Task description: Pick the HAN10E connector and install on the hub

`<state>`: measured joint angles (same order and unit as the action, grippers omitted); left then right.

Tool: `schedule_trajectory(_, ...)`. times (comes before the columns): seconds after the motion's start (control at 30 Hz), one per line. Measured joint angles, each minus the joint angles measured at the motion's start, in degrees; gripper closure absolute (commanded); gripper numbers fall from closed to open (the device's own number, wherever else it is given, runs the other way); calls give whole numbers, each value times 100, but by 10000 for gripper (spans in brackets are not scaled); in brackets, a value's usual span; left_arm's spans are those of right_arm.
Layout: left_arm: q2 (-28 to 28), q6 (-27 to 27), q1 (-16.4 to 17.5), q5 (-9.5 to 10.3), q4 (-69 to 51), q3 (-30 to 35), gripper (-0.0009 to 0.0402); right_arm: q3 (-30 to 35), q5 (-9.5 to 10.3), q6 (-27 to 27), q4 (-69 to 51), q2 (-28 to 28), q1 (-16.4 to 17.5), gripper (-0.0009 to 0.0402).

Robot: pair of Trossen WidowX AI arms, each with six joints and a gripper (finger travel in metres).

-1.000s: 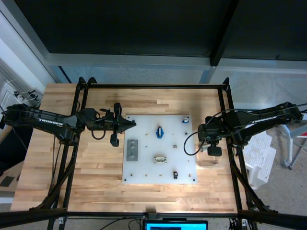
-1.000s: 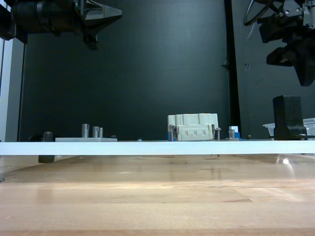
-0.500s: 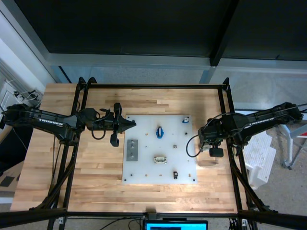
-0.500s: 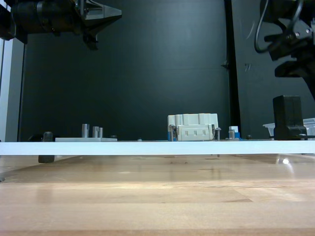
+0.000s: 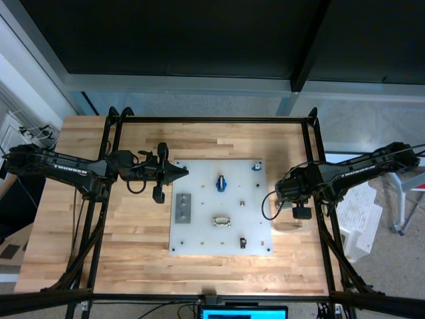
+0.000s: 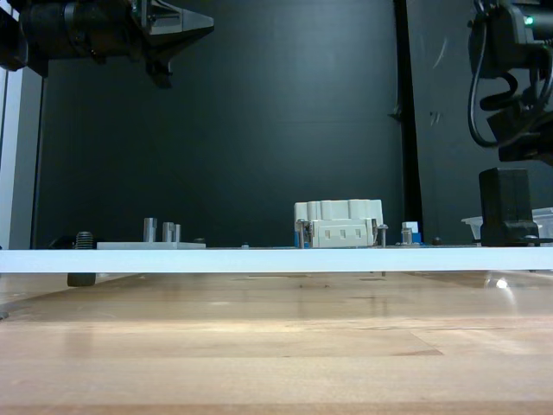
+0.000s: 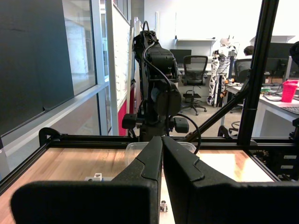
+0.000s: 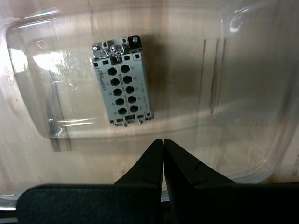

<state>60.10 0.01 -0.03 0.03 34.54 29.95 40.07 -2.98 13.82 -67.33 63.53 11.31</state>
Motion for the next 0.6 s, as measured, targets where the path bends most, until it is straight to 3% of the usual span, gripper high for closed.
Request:
schedule_trajectory(0.37,0,-2,2,2,0,-2,393,-22,-44,122,81,0,15,309)
schedule_trajectory(0.6,0,0,2,0,0,0,393,-87,7,129,225,0,22,283)
